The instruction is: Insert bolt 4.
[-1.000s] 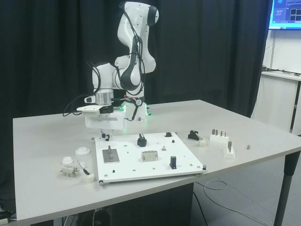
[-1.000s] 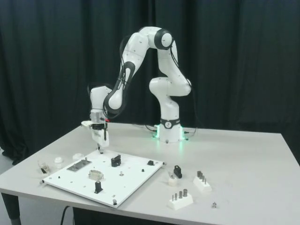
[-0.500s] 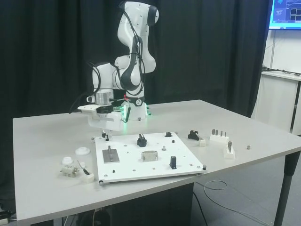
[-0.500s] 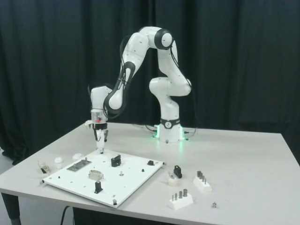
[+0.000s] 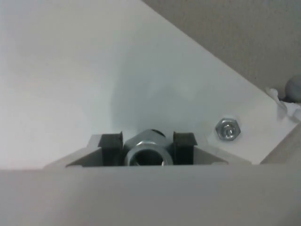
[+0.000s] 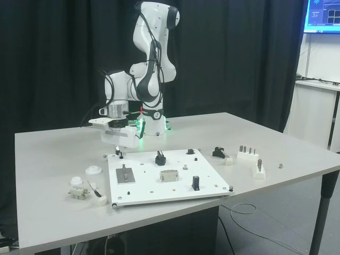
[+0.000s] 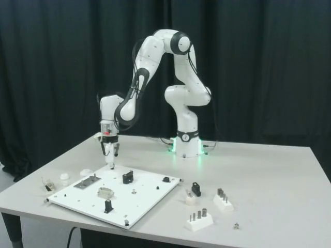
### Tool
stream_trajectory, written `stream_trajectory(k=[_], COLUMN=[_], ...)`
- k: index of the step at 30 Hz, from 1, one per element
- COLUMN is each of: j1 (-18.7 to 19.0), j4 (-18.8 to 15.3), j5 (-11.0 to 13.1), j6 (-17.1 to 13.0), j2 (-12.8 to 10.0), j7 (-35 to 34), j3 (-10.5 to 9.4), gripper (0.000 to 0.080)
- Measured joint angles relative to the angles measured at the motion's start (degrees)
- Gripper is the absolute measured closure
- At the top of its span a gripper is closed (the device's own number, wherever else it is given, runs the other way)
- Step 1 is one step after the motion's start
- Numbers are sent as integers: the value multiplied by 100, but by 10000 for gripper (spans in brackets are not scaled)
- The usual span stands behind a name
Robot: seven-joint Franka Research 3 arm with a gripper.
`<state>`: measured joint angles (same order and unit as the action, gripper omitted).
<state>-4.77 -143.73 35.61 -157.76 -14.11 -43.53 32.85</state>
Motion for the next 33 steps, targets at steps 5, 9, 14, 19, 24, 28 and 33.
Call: stream_trajectory(k=[5,9,14,19,24,28,33], j1=[24,71,134,186,201,220,251], j4=[1,2,7,11,22,28,49], j5=[-43,-98,-260,-408,-469,-469,-471], j6=[1,9,46,77,76,99,90], j2=[0,1,19,25,-22,-98,-169], j7=[-30,-30,-89,-177,-178,-178,-178], j3=[22,67,134,181,182,181,182], gripper=[577,577,578,578,578,578,568])
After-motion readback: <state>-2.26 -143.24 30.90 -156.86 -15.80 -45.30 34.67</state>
